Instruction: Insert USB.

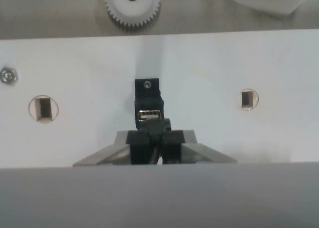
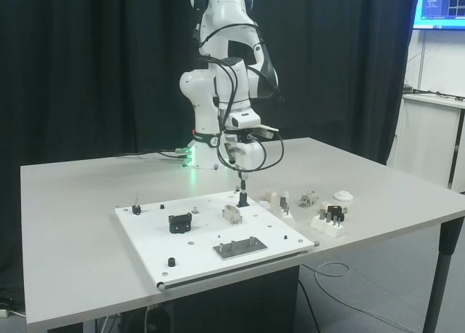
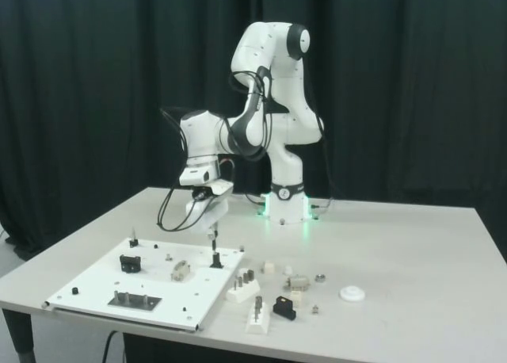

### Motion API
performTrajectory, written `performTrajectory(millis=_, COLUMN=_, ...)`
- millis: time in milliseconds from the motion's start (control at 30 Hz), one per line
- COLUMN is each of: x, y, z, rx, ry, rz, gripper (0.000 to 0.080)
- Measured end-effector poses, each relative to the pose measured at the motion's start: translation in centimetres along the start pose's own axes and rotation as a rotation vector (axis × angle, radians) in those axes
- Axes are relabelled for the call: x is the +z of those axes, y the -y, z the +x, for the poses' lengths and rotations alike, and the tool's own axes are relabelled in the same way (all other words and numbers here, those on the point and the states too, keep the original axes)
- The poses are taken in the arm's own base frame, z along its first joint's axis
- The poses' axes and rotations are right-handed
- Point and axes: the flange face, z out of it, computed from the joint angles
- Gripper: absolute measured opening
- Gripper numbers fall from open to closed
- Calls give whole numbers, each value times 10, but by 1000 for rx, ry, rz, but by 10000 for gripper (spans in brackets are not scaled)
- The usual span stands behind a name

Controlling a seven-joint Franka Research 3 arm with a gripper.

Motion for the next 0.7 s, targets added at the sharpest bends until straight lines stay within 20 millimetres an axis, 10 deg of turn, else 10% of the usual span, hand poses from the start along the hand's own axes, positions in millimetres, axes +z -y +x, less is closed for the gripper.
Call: performTrajectory(millis=700, x=1, y=9, z=-3, rx=-3, ry=-4, rz=14, gripper=47)
